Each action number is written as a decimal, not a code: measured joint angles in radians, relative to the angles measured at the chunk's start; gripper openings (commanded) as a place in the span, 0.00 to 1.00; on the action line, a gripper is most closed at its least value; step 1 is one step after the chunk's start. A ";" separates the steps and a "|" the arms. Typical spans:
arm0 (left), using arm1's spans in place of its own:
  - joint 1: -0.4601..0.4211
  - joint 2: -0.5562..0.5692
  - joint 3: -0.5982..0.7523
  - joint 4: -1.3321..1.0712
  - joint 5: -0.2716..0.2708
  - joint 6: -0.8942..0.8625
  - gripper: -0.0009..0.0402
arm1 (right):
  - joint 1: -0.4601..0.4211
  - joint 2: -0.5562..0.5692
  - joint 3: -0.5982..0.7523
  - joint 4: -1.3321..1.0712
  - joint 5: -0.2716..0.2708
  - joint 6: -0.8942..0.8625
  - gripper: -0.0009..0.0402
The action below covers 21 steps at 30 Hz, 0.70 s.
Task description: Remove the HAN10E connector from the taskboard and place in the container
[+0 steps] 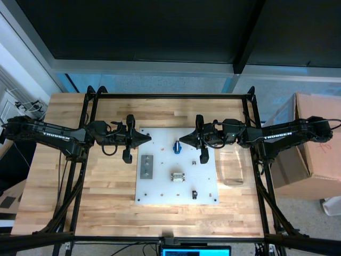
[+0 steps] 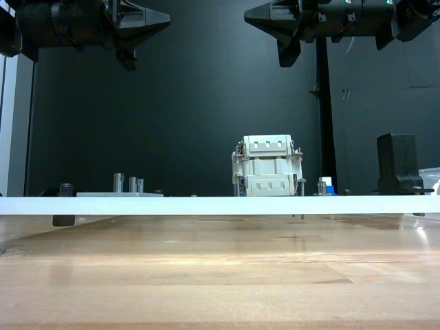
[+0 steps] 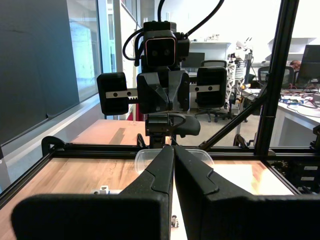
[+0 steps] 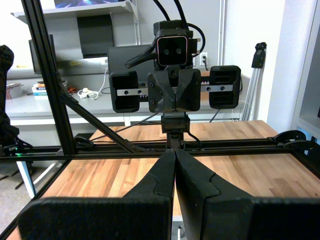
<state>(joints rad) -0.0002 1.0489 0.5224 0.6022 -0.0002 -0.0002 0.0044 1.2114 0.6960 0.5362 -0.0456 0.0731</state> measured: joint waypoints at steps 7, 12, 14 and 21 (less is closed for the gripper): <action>0.000 0.000 0.000 0.000 0.000 0.000 0.02 | 0.000 0.000 0.000 0.000 0.000 0.000 0.02; 0.000 0.000 0.000 0.000 0.000 0.000 0.02 | 0.001 0.000 0.000 0.000 0.000 0.000 0.02; 0.000 0.000 0.000 0.000 0.000 0.000 0.02 | 0.002 0.000 0.004 -0.015 0.000 0.011 0.02; 0.000 0.000 0.000 0.000 0.000 0.000 0.02 | 0.074 0.016 0.158 -0.368 0.055 0.018 0.02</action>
<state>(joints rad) -0.0002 1.0489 0.5224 0.6022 -0.0006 -0.0002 0.0784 1.2270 0.8539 0.1684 0.0090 0.0906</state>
